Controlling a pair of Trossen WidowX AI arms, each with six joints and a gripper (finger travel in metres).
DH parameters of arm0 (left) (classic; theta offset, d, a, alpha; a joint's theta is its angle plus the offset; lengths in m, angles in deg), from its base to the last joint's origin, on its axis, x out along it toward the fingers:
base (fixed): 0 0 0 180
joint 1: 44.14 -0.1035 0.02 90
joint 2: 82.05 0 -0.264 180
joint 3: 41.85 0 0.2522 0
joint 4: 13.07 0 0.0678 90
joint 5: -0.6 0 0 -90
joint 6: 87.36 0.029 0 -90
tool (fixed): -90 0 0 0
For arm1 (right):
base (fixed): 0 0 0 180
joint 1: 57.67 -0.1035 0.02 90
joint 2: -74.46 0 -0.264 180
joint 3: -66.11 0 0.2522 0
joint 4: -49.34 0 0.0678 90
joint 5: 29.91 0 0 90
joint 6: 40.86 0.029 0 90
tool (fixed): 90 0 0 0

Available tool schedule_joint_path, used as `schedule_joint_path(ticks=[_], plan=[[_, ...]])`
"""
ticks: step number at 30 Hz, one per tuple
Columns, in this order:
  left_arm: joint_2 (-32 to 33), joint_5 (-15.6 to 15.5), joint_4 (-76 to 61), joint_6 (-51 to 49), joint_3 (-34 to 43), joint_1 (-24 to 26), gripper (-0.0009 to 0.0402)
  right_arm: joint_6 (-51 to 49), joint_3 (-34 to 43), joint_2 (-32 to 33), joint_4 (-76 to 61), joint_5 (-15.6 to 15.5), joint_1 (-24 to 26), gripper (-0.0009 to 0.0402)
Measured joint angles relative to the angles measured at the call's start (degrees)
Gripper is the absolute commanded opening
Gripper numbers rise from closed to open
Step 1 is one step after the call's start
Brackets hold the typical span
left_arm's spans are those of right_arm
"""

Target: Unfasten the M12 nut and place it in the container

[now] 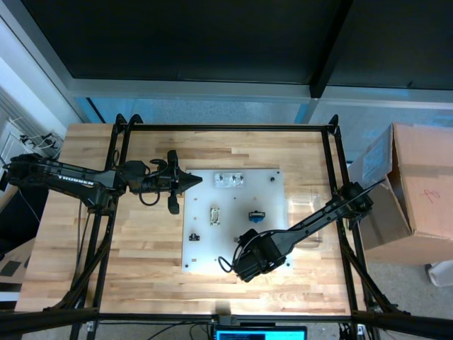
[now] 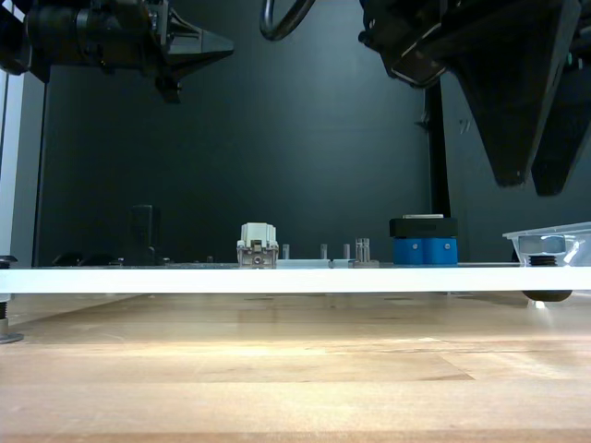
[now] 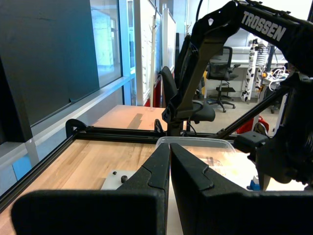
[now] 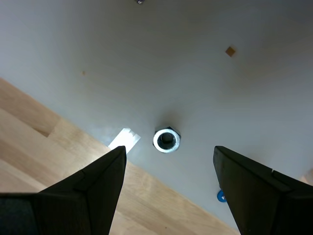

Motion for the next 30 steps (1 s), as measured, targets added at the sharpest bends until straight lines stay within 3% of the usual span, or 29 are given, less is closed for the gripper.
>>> schedule_joint_path(ticks=[11, 26, 30], plan=[[0.0, 0.0, 0.0, 0.0, 0.0, 0.0, 0.0, 1.0, -6.0, 0.5, 8.0, 0.0, 0.3, 0.0198], [0.0, 0.0, 0.0, 0.0, 0.0, 0.0, 0.0, -1.7, -6.3, 0.5, 7.8, -0.7, 0.3, 0.0024], [0.0, 0.0, 0.0, 0.0, 0.0, 0.0, 0.0, -4.9, -6.2, 0.5, 7.8, -1.0, 0.3, 0.0]])
